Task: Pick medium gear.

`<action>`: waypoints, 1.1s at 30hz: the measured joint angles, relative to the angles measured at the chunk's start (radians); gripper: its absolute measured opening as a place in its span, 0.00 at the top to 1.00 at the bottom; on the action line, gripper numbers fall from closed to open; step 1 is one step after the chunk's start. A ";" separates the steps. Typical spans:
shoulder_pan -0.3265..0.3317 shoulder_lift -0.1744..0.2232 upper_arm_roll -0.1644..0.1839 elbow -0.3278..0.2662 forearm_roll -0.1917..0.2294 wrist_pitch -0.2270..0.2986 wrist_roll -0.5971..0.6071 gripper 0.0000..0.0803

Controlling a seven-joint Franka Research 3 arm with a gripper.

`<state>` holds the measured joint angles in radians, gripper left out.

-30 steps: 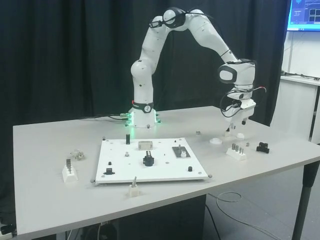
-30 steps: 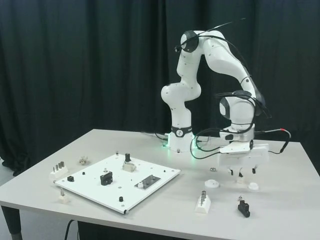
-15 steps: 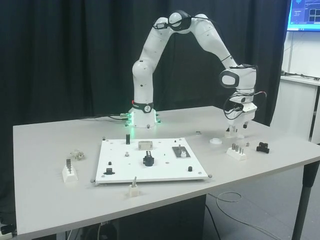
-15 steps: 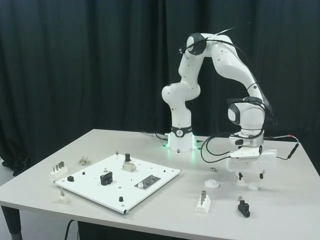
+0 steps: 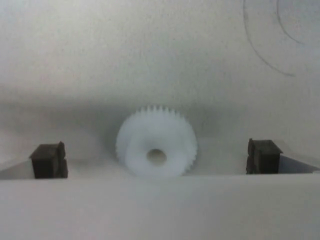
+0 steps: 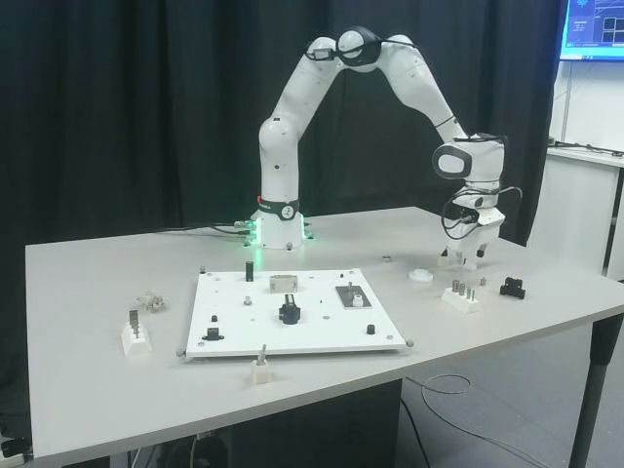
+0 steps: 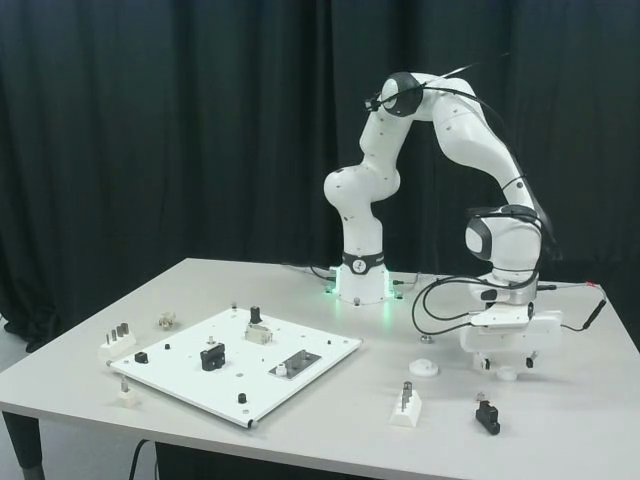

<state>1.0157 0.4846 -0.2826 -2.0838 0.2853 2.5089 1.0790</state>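
Note:
A white toothed gear (image 5: 156, 137) lies flat on the grey table, its centre hole facing up. My gripper (image 5: 156, 158) is open and low over it, with one black fingertip (image 5: 48, 160) on each side and a clear gap to the teeth. In the second room view the gripper (image 7: 503, 366) sits at the table's right side, just above the table top, with the gear (image 7: 507, 374) between the fingers. The first room view shows the gripper (image 6: 461, 258) at the far right, and there it hides most of the gear.
A larger white disc gear (image 7: 424, 368) lies just left of the gripper. In front of it stand a white holder with pegs (image 7: 405, 405) and a black part (image 7: 487, 417). The white assembly board (image 6: 292, 312) fills the table's middle, and small holders (image 6: 136, 336) sit at the left.
The arm has swung further out to the right and come down. The gripper now straddles the gear close to the table; its fingers stay open.

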 joint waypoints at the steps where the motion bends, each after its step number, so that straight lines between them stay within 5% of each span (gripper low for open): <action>1: 0.000 0.005 0.000 0.003 0.000 0.000 0.001 0.00; 33: 0.001 0.047 0.014 0.021 0.043 -0.017 0.014 0.00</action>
<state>1.0168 0.5320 -0.2687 -2.0627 0.3286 2.4918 1.0930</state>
